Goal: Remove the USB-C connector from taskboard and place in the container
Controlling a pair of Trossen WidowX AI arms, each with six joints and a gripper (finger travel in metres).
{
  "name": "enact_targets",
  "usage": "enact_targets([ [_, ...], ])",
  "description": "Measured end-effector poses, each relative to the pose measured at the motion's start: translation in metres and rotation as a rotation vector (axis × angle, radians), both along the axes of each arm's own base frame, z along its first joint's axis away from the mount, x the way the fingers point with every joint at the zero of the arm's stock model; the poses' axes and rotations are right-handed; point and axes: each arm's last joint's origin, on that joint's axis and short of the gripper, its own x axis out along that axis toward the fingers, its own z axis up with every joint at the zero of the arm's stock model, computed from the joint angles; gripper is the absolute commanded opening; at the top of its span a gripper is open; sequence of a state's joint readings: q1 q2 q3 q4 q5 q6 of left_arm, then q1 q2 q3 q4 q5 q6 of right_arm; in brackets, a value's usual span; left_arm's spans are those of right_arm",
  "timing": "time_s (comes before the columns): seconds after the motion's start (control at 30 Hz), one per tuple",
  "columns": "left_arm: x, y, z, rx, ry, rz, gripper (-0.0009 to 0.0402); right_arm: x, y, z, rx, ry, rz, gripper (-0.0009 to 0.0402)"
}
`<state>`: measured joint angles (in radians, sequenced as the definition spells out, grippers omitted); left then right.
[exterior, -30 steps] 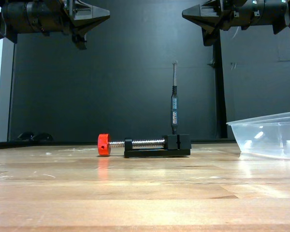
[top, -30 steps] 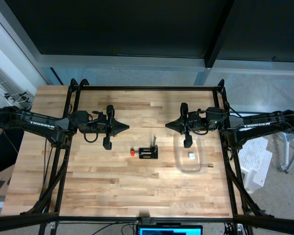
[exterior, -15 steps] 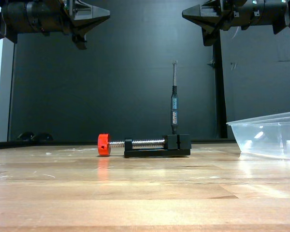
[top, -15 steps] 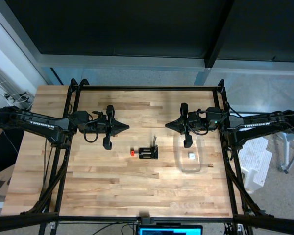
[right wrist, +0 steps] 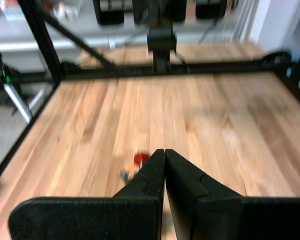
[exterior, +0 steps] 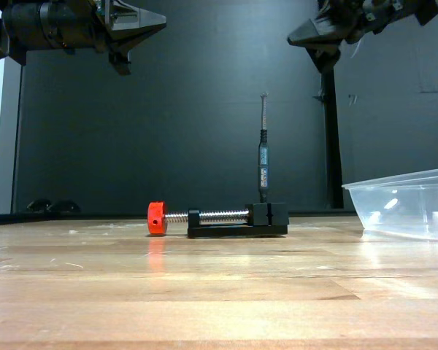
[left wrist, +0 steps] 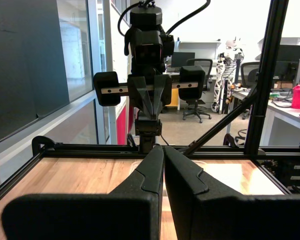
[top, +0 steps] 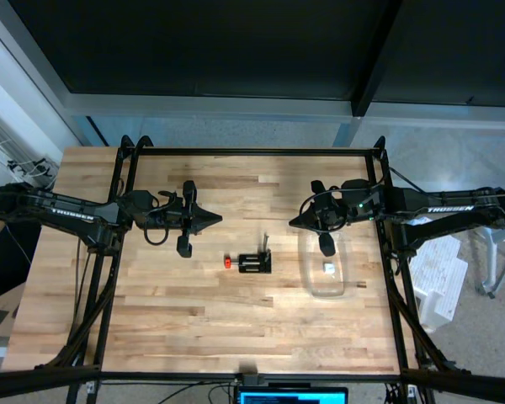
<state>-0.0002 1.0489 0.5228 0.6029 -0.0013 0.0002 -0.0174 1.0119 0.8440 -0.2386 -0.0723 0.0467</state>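
Black on black, the right gripper (top: 293,223) is hanging high over the table, right of centre in the high view. Its two fingers are pressed flat together and carrying nothing. It is tipping down toward the middle of the table, and I am taking that as the opening of a reach for the plug. It would have to open before it could grip anything. The left gripper (top: 217,219) is hanging left of centre, likewise pinched closed and empty, pointing inward and level; to me it is looking parked.

Below them, in the middle of the low view, the USB-C connector (exterior: 263,171) is standing upright. Its plug is seated in the block at the right end of the taskboard (exterior: 237,221) and its thin tail is pointing straight up. Held that way, it is offering itself to a pull from above.

The taskboard is lying flat on the wooden table (top: 194,320), with its orange-red knob (exterior: 156,218) sticking out at the left end. The clear container (top: 307,273) is sitting to the right of the taskboard, apart from it and beneath the right arm, so the carry should be short. A small white block (top: 328,268) is lying inside it.

Counting up, I am seeing two grippers, one taskboard with one knob, one connector, one container and one white block.
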Motion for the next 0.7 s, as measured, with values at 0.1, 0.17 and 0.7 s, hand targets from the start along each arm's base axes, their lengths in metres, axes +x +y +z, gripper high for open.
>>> enact_targets([
  [0.1, 0.000, 0.000, 0.000, 0.000, 0.000, 0.000, 0.0000, 0.001, 0.001, 0.000, 0.008, 0.113, -0.010, 0.0000],
  [0.17, 0.000, 0.000, 0.000, 0.000, 0.000, 0.000, 0.0000, 0.003, 0.003, -0.001, 0.005, 0.191, -0.023, 0.0000],
  [0.7, 0.000, 0.000, 0.000, 0.000, 0.001, 0.000, 0.0000, 0.045, 0.024, -0.009, -0.035, 0.529, -0.003, 0.0001],
])
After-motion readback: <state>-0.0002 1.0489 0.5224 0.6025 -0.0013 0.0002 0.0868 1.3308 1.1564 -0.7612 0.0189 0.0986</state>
